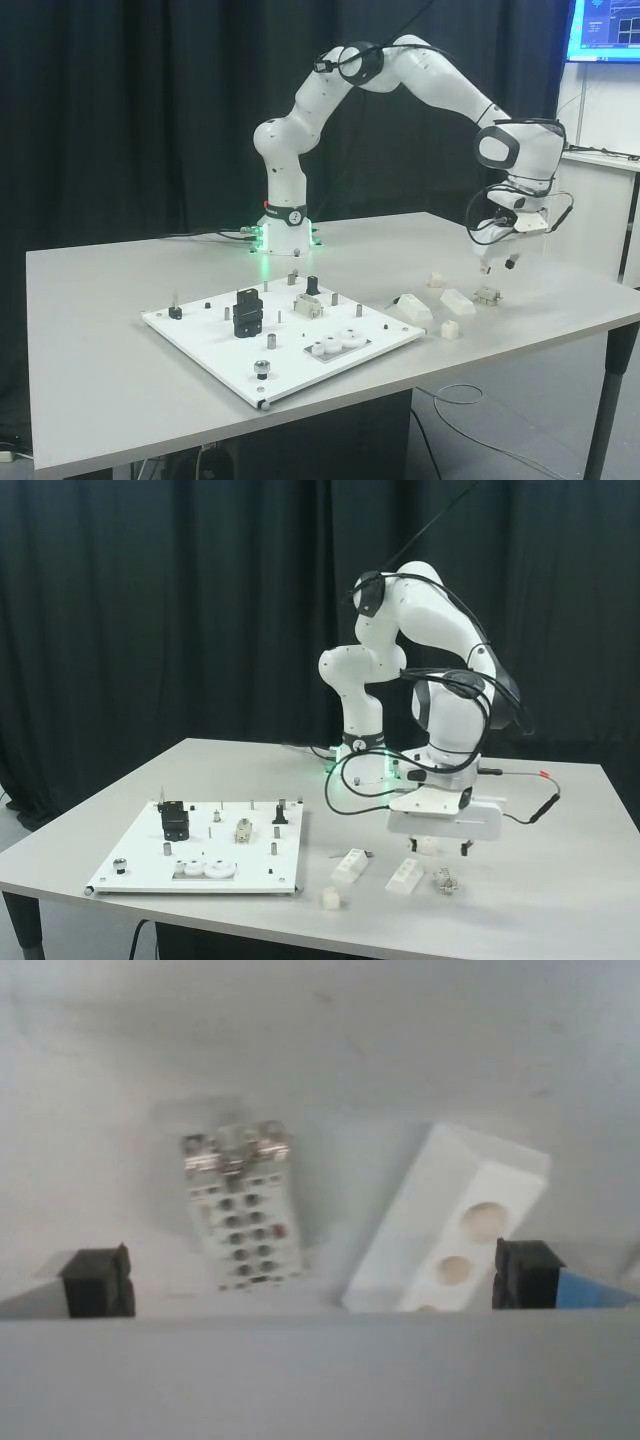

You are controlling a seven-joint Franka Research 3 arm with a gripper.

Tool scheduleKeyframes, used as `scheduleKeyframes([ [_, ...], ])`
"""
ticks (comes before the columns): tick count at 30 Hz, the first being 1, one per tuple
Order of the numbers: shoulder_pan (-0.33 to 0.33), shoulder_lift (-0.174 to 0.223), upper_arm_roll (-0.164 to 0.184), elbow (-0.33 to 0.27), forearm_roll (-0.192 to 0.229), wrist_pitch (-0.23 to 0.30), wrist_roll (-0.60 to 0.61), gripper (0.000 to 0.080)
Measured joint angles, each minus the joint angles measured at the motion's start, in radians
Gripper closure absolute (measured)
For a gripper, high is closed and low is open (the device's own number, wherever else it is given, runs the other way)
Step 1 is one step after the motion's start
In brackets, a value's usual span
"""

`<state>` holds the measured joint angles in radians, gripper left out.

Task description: Remove D-SUB.

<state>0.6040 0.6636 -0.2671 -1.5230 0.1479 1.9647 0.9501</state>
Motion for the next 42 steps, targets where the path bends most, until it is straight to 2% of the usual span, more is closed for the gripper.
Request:
scheduleKeyframes([
  [8,-0.013,-0.002,-0.036,0.006,-0.044,-0.032,-0.016,0.0003],
  [15,-0.059,-0.009,-0.054,0.006,-0.086,-0.058,-0.059,0.0003],
  [25,-0.183,-0.036,-0.049,0.006,-0.145,-0.112,-0.142,0.0003],
  [32,-0.29,-0.07,-0.026,0.006,-0.178,-0.156,-0.215,0.0003],
  [42,-0.438,-0.114,-0.001,0.006,-0.196,-0.222,-0.368,0.0003],
])
